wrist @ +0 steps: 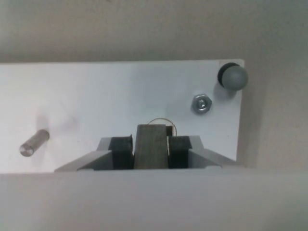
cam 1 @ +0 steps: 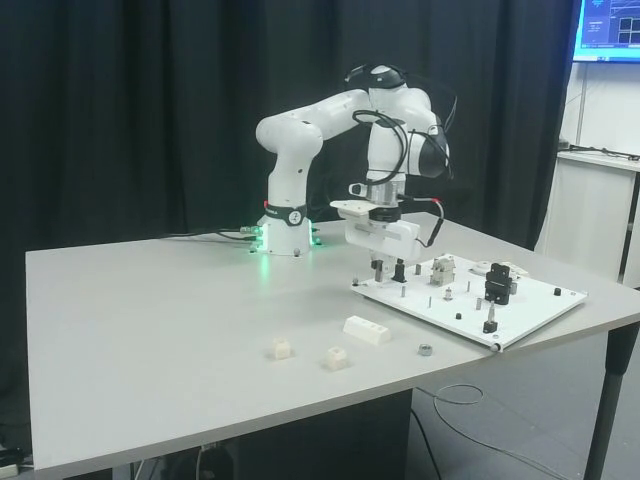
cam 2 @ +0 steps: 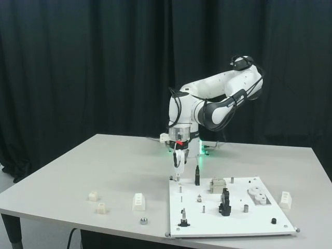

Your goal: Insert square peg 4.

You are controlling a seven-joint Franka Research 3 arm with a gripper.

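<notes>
Gripper [wrist: 151,150] fingers clamp my dull, flat-sided square peg [wrist: 151,147] upright just above the smooth white board [wrist: 96,96]. Beyond, a hex nut [wrist: 202,103] sits at two o'clock, a rounded grey knob [wrist: 233,76] in the corner.

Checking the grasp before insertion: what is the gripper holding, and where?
The gripper holds the square peg, its fingers clamped on two opposite sides of the upper part.

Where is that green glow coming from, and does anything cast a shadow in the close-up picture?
In both room views the green glow sits at the arm's base, spilling onto the grey table. In the wrist view, the grey ball-headed pin and the nut throw soft shadows on the white board; the claw holds the peg.
</notes>
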